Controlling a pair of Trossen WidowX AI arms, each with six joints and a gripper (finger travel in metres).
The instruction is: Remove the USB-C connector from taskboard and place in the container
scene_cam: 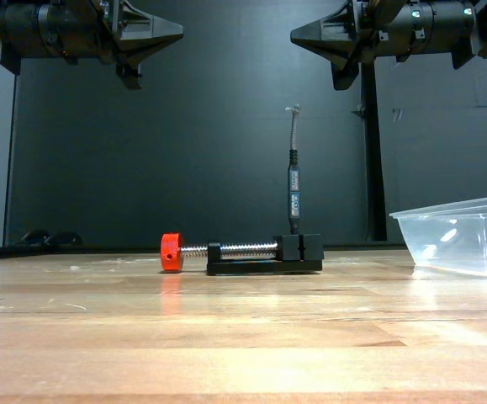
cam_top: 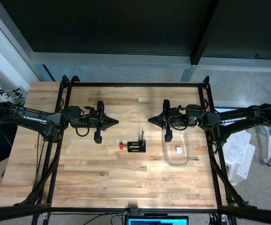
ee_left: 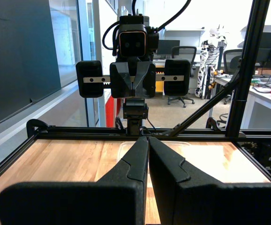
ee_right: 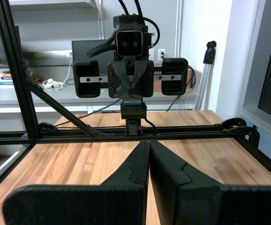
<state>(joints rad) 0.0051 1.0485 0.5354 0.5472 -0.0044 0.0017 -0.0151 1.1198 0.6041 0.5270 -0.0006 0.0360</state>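
Note:
The taskboard [cam_top: 135,146] is a small black block with an orange-red knob [scene_cam: 171,252], lying mid-table. The USB-C connector [scene_cam: 294,200] stands upright in the block's right end [scene_cam: 300,249], with a short grey cable stub on top; from above it shows as a thin dark line [cam_top: 143,137]. The container [cam_top: 186,161], a clear tray, lies right of the block and holds a small white cube [cam_top: 178,149]. My left gripper [cam_top: 116,122] hovers shut, high above the table, left of the block. My right gripper [cam_top: 150,120] hovers shut opposite it, tip towards tip, with nothing held.
A black metal frame [cam_top: 135,85] runs around the table's back and sides. In the low view the tray's rim [scene_cam: 453,212] rises at the right. Both gripper tips [scene_cam: 178,34] [scene_cam: 294,36] hang well above the connector's top.

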